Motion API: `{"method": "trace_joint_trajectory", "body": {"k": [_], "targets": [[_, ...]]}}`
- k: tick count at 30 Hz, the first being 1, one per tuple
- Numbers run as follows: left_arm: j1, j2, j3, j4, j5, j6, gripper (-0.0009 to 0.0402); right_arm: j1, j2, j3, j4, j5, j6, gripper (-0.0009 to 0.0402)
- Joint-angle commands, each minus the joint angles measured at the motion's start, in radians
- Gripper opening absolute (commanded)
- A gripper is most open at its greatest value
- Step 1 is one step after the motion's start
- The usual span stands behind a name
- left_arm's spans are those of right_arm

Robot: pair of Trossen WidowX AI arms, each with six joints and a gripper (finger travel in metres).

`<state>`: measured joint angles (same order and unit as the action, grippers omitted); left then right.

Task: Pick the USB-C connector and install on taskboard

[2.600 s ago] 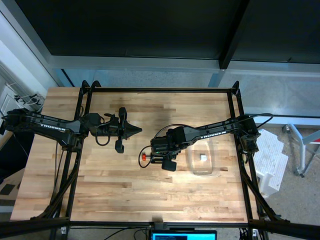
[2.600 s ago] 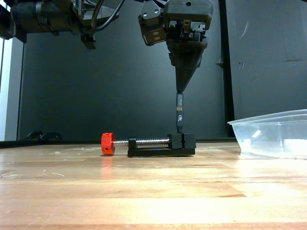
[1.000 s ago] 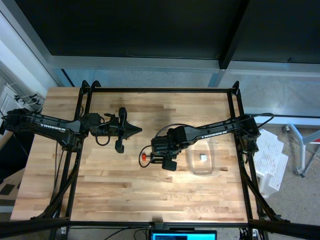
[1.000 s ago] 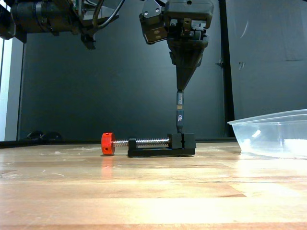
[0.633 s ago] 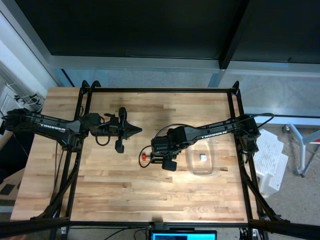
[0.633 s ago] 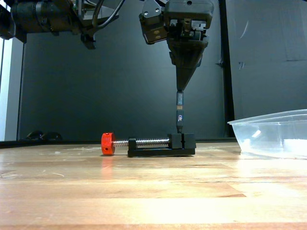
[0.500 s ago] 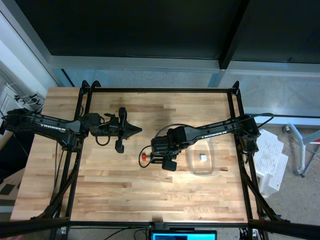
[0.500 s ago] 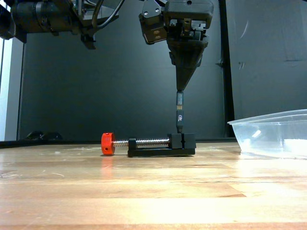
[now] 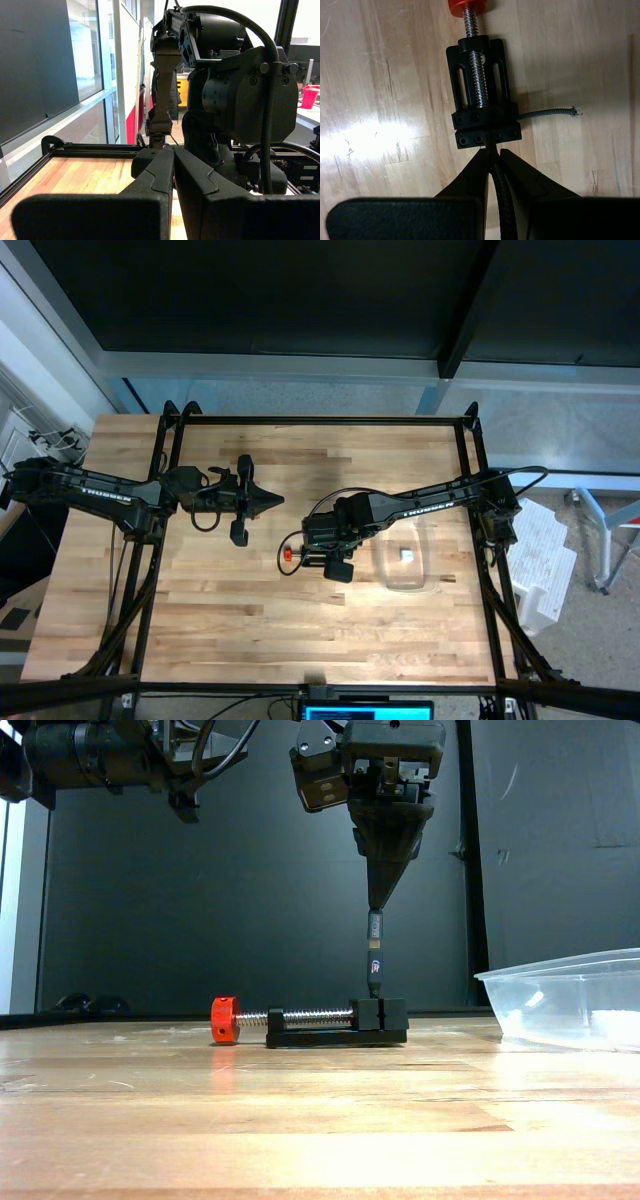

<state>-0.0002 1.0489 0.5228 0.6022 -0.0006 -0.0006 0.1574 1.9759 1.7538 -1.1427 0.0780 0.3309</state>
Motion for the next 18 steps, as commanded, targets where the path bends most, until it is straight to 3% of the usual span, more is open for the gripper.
{"method": "trace_joint_trajectory", "body": {"k": [1,18], "targets": [[0.000,0.000,0.000,0.000,0.000,0.000,0.0000,0.000,0.001,0.000,0.001,0.000,0.000,0.0000],[0.000,0.000,0.000,0.000,0.000,0.000,0.0000,0.001,0.001,-0.011,0.008,0.001,-0.002,0.0000]]}}
